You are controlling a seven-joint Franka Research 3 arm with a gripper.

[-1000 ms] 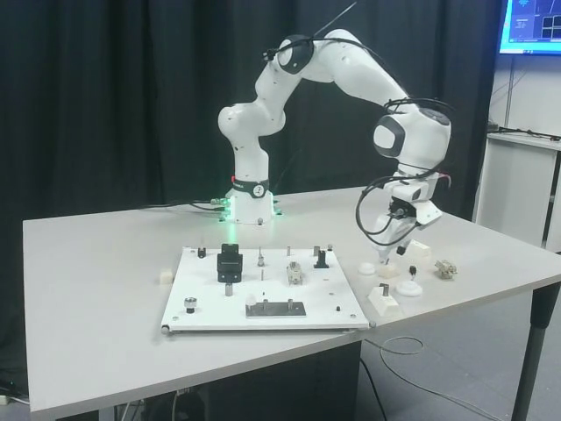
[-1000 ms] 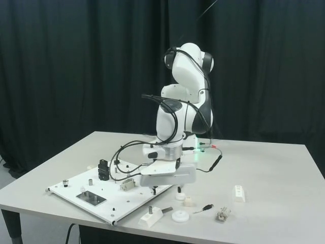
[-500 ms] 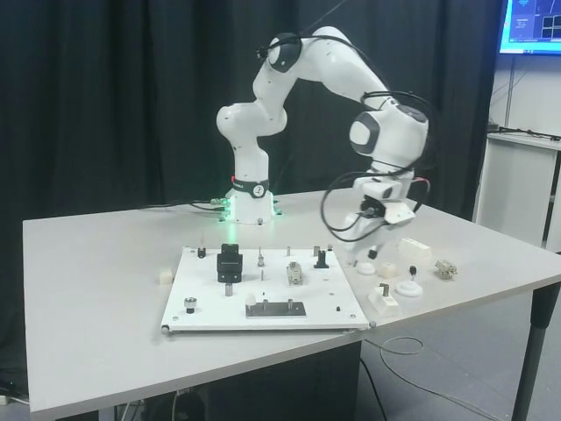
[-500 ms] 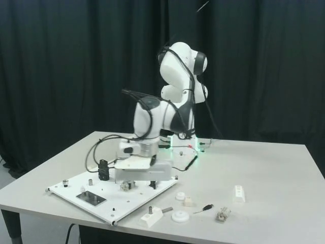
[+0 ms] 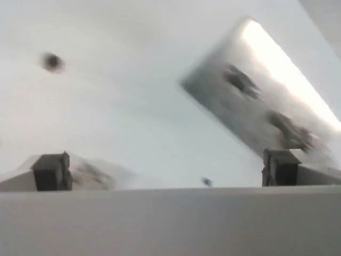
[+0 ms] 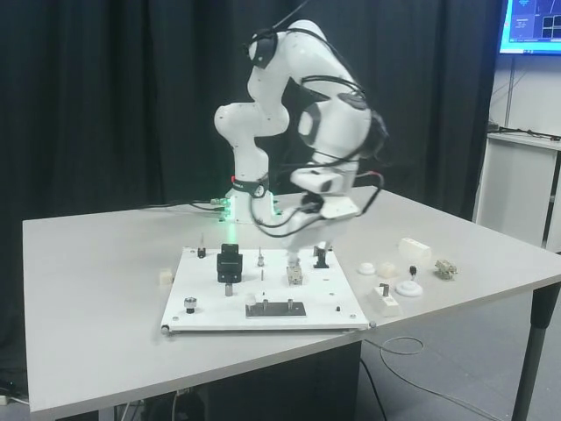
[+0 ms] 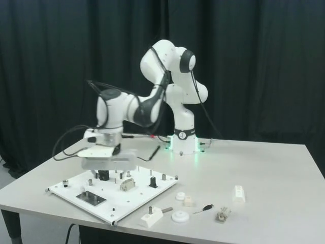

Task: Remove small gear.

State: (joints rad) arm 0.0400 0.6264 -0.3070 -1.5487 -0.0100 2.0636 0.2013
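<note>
My gripper (image 6: 301, 253) hangs over the middle of the white board (image 6: 210, 307), close above it, and in the second room view my gripper (image 7: 108, 172) is above the board's back half. In the wrist view my gripper (image 5: 165, 170) is open, its black fingertips (image 5: 50, 172) far apart with only bare board between them. A grey metal plate (image 5: 266, 101) with pegs lies just beyond it. A small round dark part (image 6: 188, 305) stands on the board's front left corner. I cannot tell which piece is the small gear.
The board (image 7: 127, 201) also carries a black block (image 6: 230, 261), several pegs and the grey plate (image 6: 274, 308). On the table to the board's right lie white round pieces (image 6: 366, 267), a white disc (image 6: 408, 287), a white block (image 6: 383, 301) and a connector (image 6: 445, 268).
The arm has swung from the loose parts on the table to the right of the board to a place over the board's middle. The loose parts stayed where they were.
</note>
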